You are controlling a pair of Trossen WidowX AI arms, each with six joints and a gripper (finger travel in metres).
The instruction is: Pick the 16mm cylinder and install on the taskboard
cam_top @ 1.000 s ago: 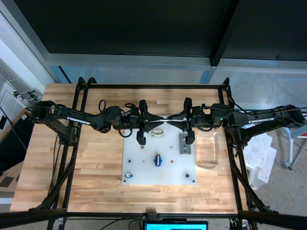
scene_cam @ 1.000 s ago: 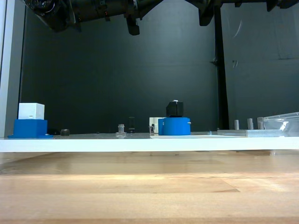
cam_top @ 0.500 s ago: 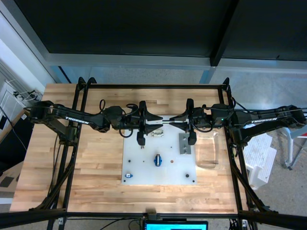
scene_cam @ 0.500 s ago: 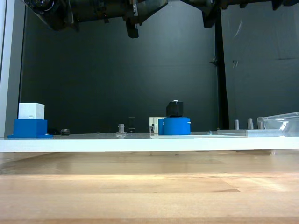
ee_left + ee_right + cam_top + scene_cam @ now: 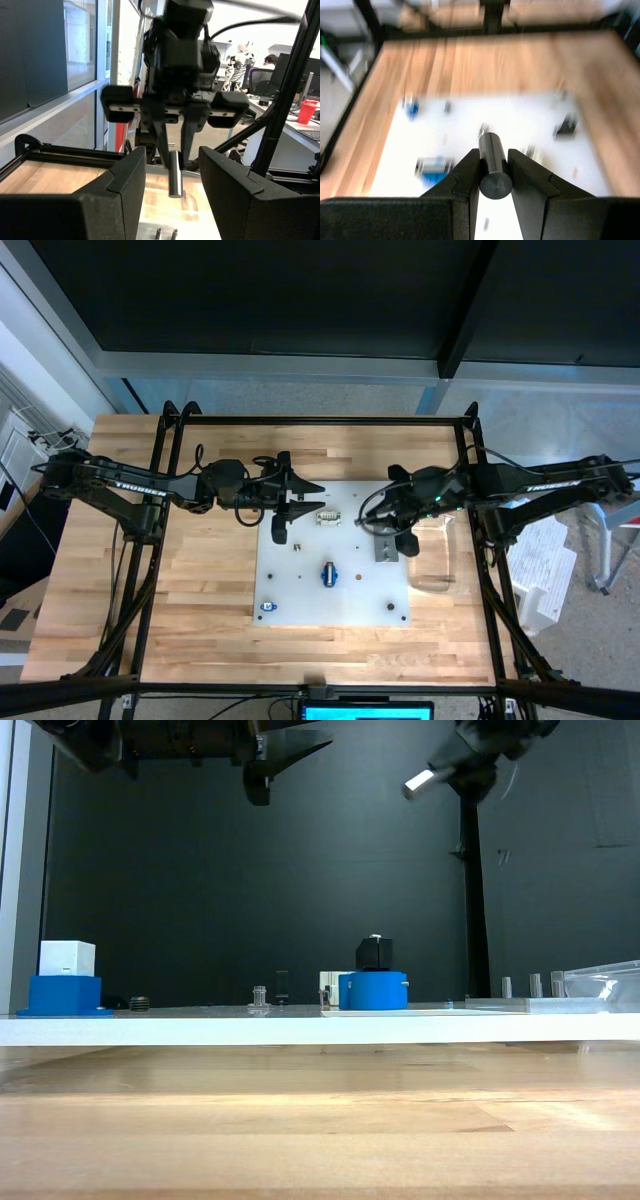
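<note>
Over taskboard [image 5: 300,585]: R gripper [image 5: 493,159] clamps 16mm cylinder [image 5: 495,182], L gripper [image 5: 299,511] spread.

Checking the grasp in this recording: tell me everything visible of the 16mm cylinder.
The 16mm cylinder is a short, smooth, dark grey metal-looking rod with a flat round end. The right end effector clamps it between its fingers, one end sticking out, tilted, high above the taskboard; nothing else touches it. The left end effector, open, hovers apart, over the board's left edge.
</note>
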